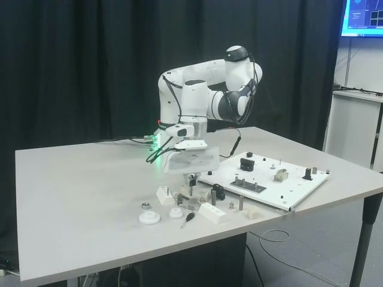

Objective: Place round peg 2.

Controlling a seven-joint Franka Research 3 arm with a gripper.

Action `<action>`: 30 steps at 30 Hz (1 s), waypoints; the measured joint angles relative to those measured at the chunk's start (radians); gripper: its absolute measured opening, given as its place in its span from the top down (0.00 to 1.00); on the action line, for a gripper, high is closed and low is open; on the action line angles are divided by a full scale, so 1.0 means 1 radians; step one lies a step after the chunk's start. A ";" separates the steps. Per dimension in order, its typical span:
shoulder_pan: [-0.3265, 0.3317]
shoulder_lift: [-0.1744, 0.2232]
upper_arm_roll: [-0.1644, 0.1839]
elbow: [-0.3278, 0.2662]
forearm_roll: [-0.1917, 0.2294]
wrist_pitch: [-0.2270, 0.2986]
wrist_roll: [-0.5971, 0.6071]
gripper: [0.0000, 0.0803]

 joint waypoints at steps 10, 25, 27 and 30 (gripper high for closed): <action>-0.031 0.006 0.000 0.036 -0.010 -0.049 0.000 0.92; -0.071 0.008 0.008 0.082 -0.036 -0.086 0.000 0.92; -0.075 0.008 0.011 0.086 -0.038 -0.087 0.000 0.92; -0.080 0.009 0.014 0.092 -0.040 -0.087 0.000 0.92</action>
